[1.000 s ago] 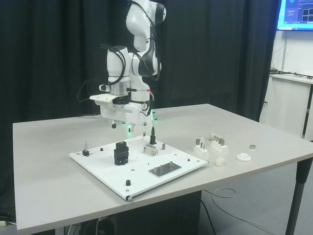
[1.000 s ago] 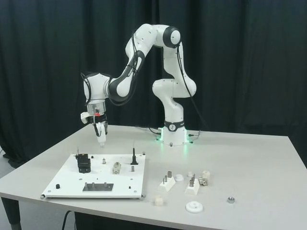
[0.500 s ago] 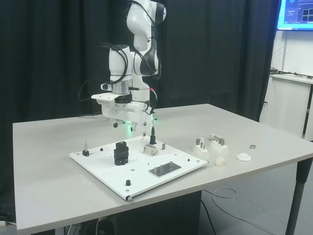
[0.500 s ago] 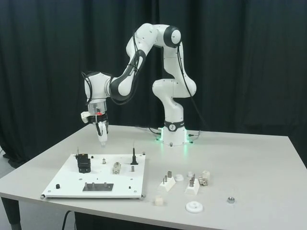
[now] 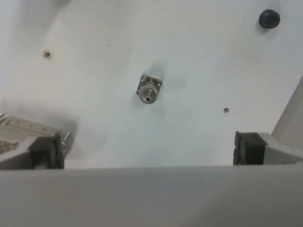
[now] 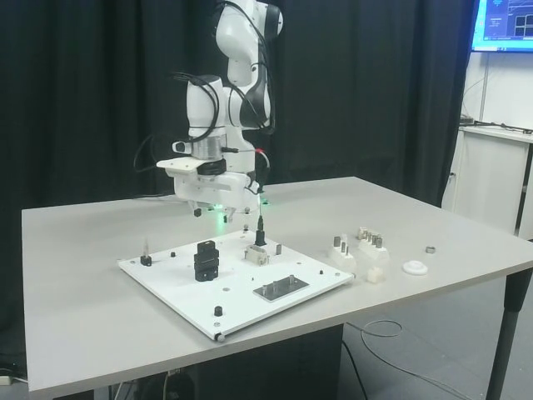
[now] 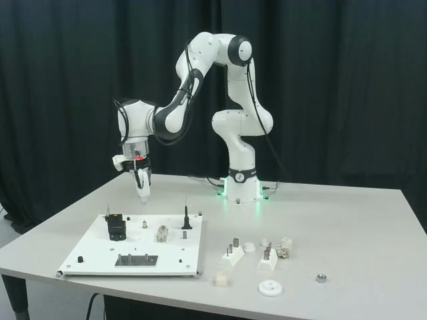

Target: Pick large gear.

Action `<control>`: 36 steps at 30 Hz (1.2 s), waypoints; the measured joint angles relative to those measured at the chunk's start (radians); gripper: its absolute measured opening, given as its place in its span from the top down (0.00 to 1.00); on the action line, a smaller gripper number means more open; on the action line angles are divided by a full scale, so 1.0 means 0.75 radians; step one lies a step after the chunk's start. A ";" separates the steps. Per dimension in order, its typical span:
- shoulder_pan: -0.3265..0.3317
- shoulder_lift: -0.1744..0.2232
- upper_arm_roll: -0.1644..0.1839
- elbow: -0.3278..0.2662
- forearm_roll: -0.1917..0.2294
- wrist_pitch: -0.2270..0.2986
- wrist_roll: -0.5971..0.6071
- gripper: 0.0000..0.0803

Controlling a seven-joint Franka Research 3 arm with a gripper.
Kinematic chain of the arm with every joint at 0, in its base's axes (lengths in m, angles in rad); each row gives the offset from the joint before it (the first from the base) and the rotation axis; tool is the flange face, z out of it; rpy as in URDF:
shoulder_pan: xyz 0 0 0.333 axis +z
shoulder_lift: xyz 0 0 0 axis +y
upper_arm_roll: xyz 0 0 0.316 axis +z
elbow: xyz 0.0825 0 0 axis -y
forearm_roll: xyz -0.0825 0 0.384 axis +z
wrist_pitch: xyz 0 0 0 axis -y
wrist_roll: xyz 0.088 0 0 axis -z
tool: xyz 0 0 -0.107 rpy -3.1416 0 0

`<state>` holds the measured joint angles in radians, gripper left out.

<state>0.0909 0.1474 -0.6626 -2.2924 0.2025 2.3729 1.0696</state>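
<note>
White arm bent low, end effector (image 5: 147, 150) spread and empty above the board (image 6: 241, 287) (large gear (image 7: 270, 288) well apart).

Two room cameras face the table (image 6: 100, 250) (different sides); wrist camera looks down, seemingly close

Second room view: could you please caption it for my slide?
White arm holds its gripper above the white board, far from the large gear lying on the grey table.

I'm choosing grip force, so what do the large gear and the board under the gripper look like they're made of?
Large gear: matte white, with no shine, probably plastic, possibly printed. White board: smooth, flat, slightly glossy sheet, likely plastic or painted panel. The fitting on it glints like bare metal.
</note>
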 joint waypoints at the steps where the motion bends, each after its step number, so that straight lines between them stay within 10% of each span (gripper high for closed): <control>1: 0.001 -0.001 0.000 0.000 0.000 0.000 -0.006 0.00; 19: 0.081 -0.015 0.020 0.025 0.003 0.011 -0.314 0.00; 36: 0.221 0.022 0.183 0.052 0.055 0.185 -0.333 0.00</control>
<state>0.2567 0.1639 -0.5249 -2.2535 0.2438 2.5114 0.8201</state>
